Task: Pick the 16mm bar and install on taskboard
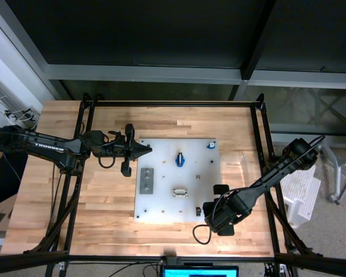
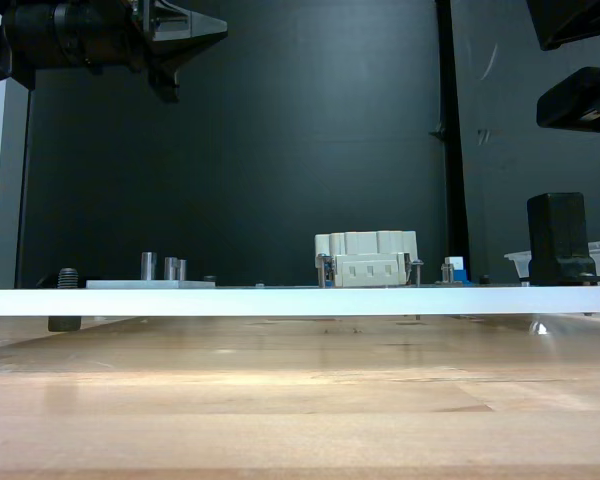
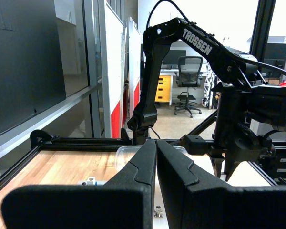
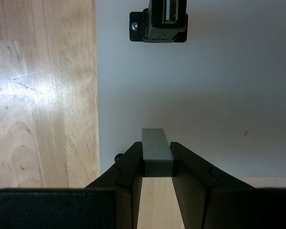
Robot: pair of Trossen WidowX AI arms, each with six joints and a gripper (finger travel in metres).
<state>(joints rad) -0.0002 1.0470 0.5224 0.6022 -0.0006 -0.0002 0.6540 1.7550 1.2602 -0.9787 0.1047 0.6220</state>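
Observation:
The 16mm bar (image 4: 157, 155) is a short grey block, held level and clear of the white taskboard (image 4: 219, 86). My right gripper (image 4: 156, 147) is shut on it, one finger on each side. In the high view my right gripper (image 1: 209, 210) hovers over the taskboard's (image 1: 161, 202) near right corner and hides the bar. My left gripper (image 1: 145, 149) hangs above the board's left edge, pointing right. Its fingers (image 3: 148, 157) are pressed together with nothing between them. In the low view my left gripper (image 2: 195, 30) is high above the board.
The board carries a grey plate with pegs (image 1: 146, 180), a beige connector (image 1: 180, 192), a blue part (image 1: 180, 159), a black block (image 1: 220, 189) and a small black holder (image 4: 158, 21). Bare wooden table (image 1: 57, 190) surrounds the board, and black frame posts (image 1: 265, 150) stand at both sides.

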